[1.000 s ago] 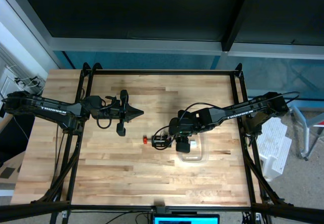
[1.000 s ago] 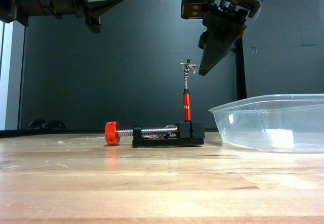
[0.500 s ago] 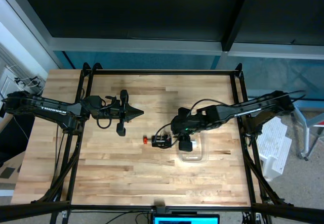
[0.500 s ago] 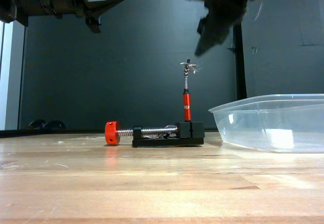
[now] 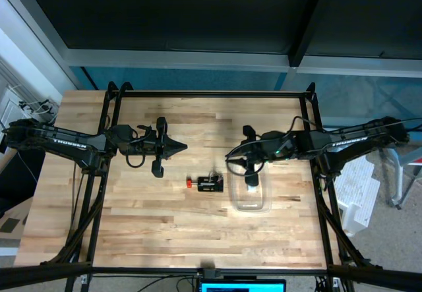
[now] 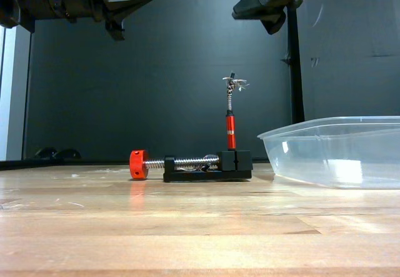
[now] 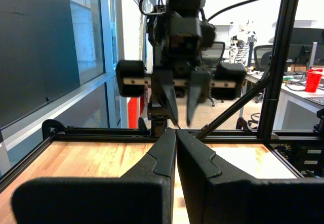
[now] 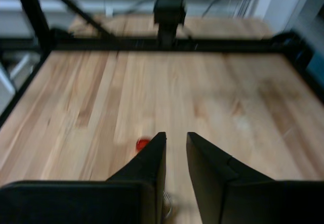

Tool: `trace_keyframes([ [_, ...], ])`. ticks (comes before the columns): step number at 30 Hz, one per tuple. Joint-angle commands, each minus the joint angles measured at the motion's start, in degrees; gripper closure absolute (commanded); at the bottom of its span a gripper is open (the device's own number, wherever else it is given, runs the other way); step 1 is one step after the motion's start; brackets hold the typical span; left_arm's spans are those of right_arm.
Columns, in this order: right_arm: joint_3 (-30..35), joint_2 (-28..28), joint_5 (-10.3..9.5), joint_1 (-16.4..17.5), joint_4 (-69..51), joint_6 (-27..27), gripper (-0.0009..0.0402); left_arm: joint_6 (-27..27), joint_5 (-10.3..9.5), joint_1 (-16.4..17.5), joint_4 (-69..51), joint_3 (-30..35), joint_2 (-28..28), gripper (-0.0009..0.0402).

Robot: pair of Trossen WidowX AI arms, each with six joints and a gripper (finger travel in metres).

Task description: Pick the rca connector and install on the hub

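Looking level along the bench (image 5: pixel 151 233), we can see what the overhead view barely shows. The rca connector (image 6: pixel 230 131) stands upright in the block end of the hub (image 6: pixel 209 165). Its red barrel is at the base, a thin spring and a frayed tuft of wire are on top, and nothing touches it. From above, the connector is only a speck over the hub. That view does show the layout, though: the hub lies just left of the clear tray (image 5: pixel 266 203), with its red knob (image 5: pixel 188 182) turned toward the left arm. It also shows the right gripper (image 5: pixel 229 155) hovering beyond the tray's far end, near the hub but apart from it. At bench height this gripper hangs high above and to the right of the connector, partly cut off at the frame's edge, so its fingers cannot be read there. Its own blurred wrist view shows them slightly apart and holding nothing, with the red knob showing past the tips and most of the hub hidden behind them. The left gripper (image 5: pixel 183 147) hangs over the left-centre of the bench, well apart from the hub. Its wrist view shows its fingers pressed together.
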Motion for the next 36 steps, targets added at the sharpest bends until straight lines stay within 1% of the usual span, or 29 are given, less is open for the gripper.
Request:
trace_keyframes([
  [1,-3.85,-2.84,-0.04,-1.27,6.43,-0.09,0.0373,0.02,0.02,0.00,0.00,0.02,0.02,0.0393],
  [4,-7.41,-5.49,-0.02,-2.36,12.04,-0.11,0.0395,0.02,0.02,0.00,0.00,0.02,0.02,0.0393],
  [7,-10.84,-7.65,-0.04,-2.82,18.23,-0.13,0.0390,0.00,0.02,0.00,0.00,0.02,0.02,0.0393],
  [11,-15.04,-10.14,-0.04,-2.93,25.73,-0.15,0.0394,0.02,0.02,0.00,0.00,0.02,0.02,0.0393],
  [14,-17.38,-11.54,-0.09,-2.95,29.07,-0.11,0.0393,0.02,0.02,0.00,0.00,0.02,0.00,0.0393],
  [17,-19.06,-12.66,-0.85,-2.95,30.08,-0.11,0.0393,0.02,0.02,0.00,0.00,0.02,0.02,0.0393],
  [18,-19.45,-12.87,-1.64,-2.95,30.16,-0.15,0.0393,0.02,0.02,0.00,0.00,0.02,0.02,0.0393],
  [20,-20.17,-13.53,-2.45,-2.97,30.38,-0.15,0.0393,0.00,0.02,0.00,0.00,0.02,0.02,0.0393],
  [36,-20.96,-14.05,-2.54,-3.06,30.73,-0.11,0.0393,0.02,0.02,0.00,0.00,0.02,0.00,0.0393],
])
